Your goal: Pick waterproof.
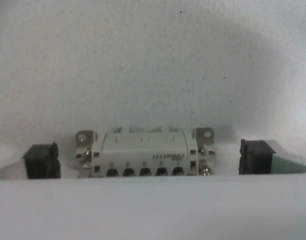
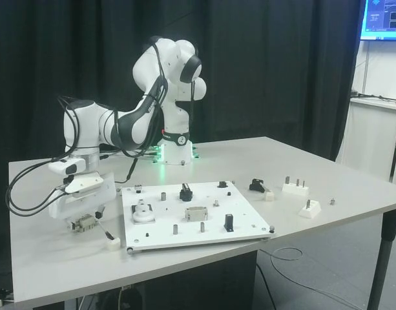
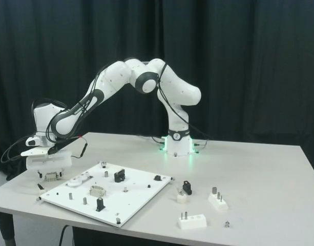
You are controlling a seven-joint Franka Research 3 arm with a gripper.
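Observation:
The waterproof connector [image 1: 145, 152] is a white block with a row of dark slots and a metal lug at each end. It lies on the grey table [image 2: 49, 265], left of the white board [image 2: 198, 232]. My gripper [image 1: 149, 159] is open and straddles it, with a gap between each black fingertip [image 1: 42, 161] and the connector's ends. In the first room view the gripper [image 2: 83, 218] hangs low over the connector [image 2: 83, 223]. The second room view shows the connector [image 3: 50, 176] under the gripper [image 3: 48, 171] near the table's left edge.
The white board [image 3: 136, 202] carries several small black, grey and white parts. A small white block [image 2: 112, 244] lies close to the connector. A black part [image 2: 257, 186] and white peg blocks [image 2: 294, 188] sit to the board's right. The arm's base [image 2: 175, 152] stands behind.

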